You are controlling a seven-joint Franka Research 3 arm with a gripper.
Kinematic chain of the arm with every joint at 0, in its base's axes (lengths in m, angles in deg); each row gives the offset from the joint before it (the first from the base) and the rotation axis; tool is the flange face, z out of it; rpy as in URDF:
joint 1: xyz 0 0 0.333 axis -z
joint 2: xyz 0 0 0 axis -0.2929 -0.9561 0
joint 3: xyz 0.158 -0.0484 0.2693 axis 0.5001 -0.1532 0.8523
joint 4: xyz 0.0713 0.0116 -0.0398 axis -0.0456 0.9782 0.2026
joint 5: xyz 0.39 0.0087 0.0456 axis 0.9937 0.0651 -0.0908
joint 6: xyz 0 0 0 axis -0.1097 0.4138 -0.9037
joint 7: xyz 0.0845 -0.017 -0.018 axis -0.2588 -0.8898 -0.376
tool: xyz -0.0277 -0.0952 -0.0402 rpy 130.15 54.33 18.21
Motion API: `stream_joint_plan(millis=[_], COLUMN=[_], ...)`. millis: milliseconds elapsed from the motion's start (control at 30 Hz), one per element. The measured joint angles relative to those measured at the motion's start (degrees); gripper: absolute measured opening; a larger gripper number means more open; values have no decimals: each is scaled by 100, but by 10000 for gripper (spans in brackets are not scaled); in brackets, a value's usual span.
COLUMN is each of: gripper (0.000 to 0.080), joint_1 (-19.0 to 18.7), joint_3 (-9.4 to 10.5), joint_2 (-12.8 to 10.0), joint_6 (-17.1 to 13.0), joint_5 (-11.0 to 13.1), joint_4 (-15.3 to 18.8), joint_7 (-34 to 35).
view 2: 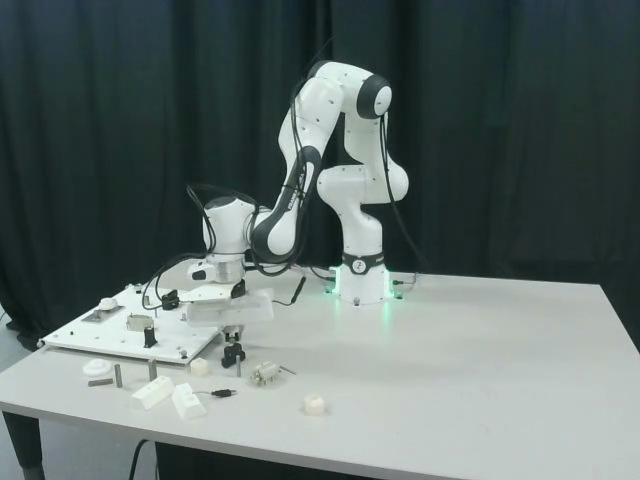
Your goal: Place BNC.
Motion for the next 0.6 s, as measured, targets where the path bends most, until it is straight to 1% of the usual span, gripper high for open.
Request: stream_joint_plan(millis=[233, 400, 433, 600], gripper=[123, 131, 365, 365], joint_1=[45, 64, 66, 75], joint_3=[41, 51, 51, 54], joint_2=[0, -1, -2, -3], joint_6=[-25, -34, -35, -36], joint_5=[16, 105, 115, 120], joint_4=[14, 22, 23, 25], joint_7=[0, 0, 0, 0])
